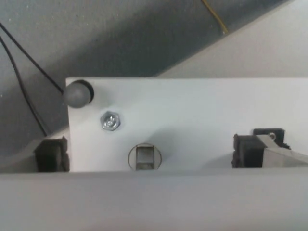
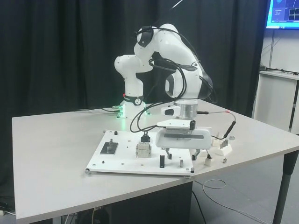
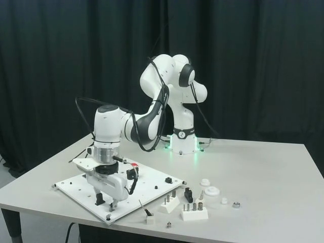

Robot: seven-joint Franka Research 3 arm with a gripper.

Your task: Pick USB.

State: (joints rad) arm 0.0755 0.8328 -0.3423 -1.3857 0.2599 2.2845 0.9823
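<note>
Wrist view: the white two-fingered gripper (image 1: 147, 155) is spread wide, its black fingertips (image 1: 49, 154) over a flat white board (image 1: 202, 110).

First room view: what seems to be the USB, a black cabled plug (image 2: 145, 138), stands in a grey metal block (image 2: 142, 150) beside the gripper, untouched.

Second room view: the gripper hangs low over the board's near edge, holding nothing.
</note>
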